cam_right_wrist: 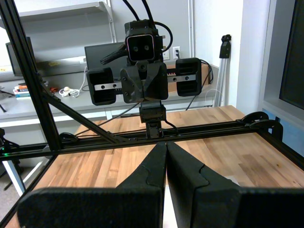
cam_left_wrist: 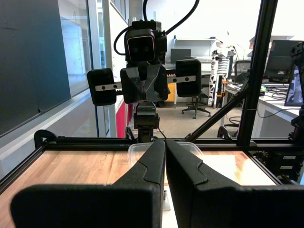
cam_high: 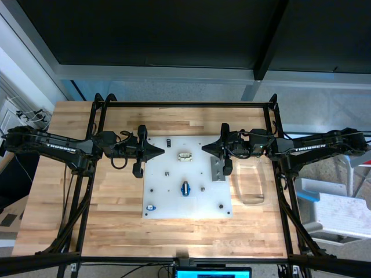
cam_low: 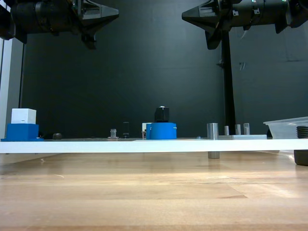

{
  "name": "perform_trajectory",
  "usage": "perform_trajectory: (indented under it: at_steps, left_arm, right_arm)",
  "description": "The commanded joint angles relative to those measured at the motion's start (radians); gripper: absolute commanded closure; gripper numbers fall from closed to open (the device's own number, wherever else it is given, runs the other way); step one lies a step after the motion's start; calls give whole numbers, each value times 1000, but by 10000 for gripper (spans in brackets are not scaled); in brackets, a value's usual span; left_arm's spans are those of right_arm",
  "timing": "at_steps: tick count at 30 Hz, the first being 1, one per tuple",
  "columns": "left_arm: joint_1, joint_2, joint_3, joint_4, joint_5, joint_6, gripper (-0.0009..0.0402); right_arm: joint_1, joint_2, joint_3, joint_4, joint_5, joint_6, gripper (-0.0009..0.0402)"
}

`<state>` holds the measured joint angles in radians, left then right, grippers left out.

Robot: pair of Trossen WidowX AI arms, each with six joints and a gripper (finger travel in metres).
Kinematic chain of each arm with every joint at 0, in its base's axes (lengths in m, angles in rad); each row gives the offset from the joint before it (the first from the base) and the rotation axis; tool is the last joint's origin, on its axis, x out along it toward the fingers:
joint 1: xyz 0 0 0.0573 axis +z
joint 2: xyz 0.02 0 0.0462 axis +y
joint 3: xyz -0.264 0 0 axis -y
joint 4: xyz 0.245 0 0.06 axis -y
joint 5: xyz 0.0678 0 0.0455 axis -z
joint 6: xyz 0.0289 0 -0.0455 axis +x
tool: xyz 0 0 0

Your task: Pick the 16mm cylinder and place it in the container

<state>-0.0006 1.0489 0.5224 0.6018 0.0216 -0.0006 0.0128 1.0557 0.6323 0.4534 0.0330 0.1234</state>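
No step of the pick is yet begun, and approach is judged the step in hand. Both arms are held high above the board (cam_high: 174,202) and nothing is gripped. The left gripper (cam_high: 161,150) is poised over the board's 10 o'clock part, the right gripper (cam_high: 204,149) over its 1 o'clock part. In the wrist views the jaws of each are seen closed, tip against tip.

The cylinder (cam_high: 203,188) is stood upright on the board, near the blue fixture (cam_high: 185,189) at its 3 o'clock and at 6 o'clock from the right gripper. The container (cam_high: 250,185) is laid on the tabletop (cam_high: 116,231) just beside the board, at its 3 o'clock.

The right gripper is judged the better placed. Its jaws would need to be opened and lowered around the cylinder, with the grey block (cam_high: 217,168) at the cylinder's 1 o'clock avoided.
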Motion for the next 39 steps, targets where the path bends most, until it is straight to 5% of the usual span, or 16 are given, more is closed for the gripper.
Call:
perform_trajectory:
  at_steps: [1, 11, 25, 31, 39]
  left_arm:
    - [1, 0, 0, 0, 0, 0, 393]
    - [0, 0, 0, 0, 0, 0, 393]
    - [1, 0, 0, 0, 0, 0, 393]
    - [1, 0, 0, 0, 0, 0, 393]
    - [1, 0, 0, 0, 0, 0, 393]
  right_arm:
    - [1, 0, 0, 1, 0, 0, 393]
    - [0, 0, 42, -30, -1, 25, 393]
    - [1, 18, 418, -772, 1, 95, 393]
    - [3, 108, 577, -1075, -3, 131, 393]
    - [15, 283, 796, -1366, -61, 158, 393]
